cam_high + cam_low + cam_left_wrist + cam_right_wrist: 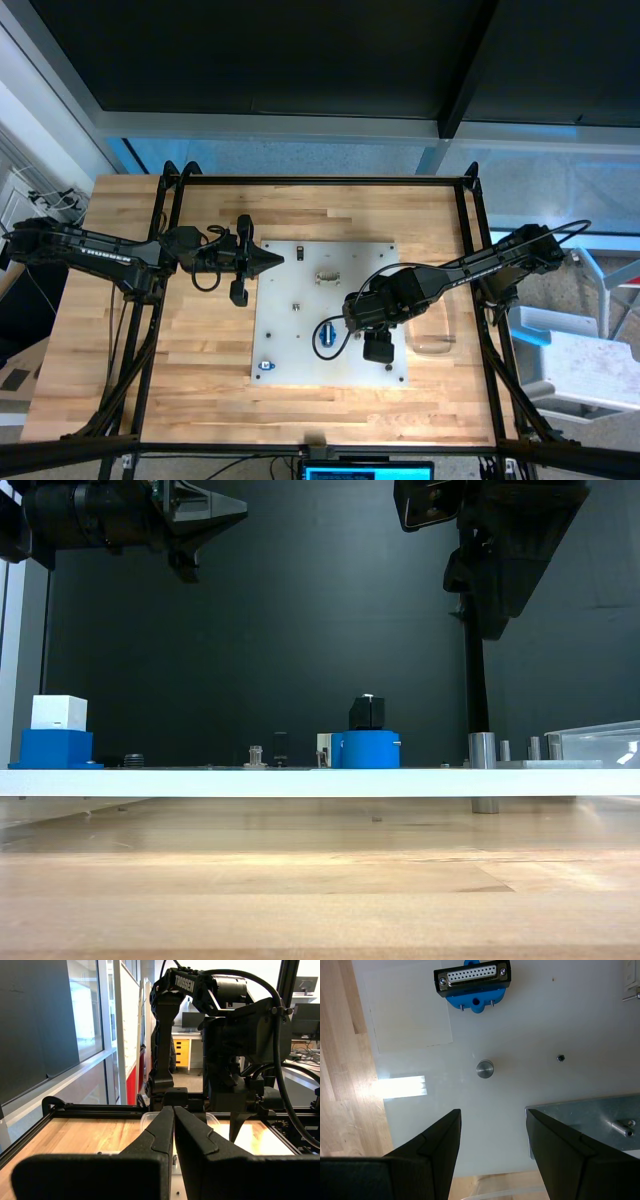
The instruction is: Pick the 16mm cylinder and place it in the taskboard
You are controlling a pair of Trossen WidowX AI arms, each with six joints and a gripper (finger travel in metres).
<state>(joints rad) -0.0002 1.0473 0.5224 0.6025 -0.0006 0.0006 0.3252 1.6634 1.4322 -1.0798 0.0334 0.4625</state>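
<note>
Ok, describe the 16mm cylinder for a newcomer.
Left gripper sits shut at the white taskboard's left edge; right gripper hangs open over its near right. Below those jaws stands the cylinder: round and shiny, unlike the blue connector or rectangular grey block.

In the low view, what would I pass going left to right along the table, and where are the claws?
White cube on blue block, blue round fitting, grey metal peg, clear tray. Left claw, shut, hangs high at left; right claw, open, above the peg.

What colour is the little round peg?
The 16mm cylinder is silver-grey, clearest in the right wrist view, under the open right gripper; the shut left gripper hovers aside.
</note>
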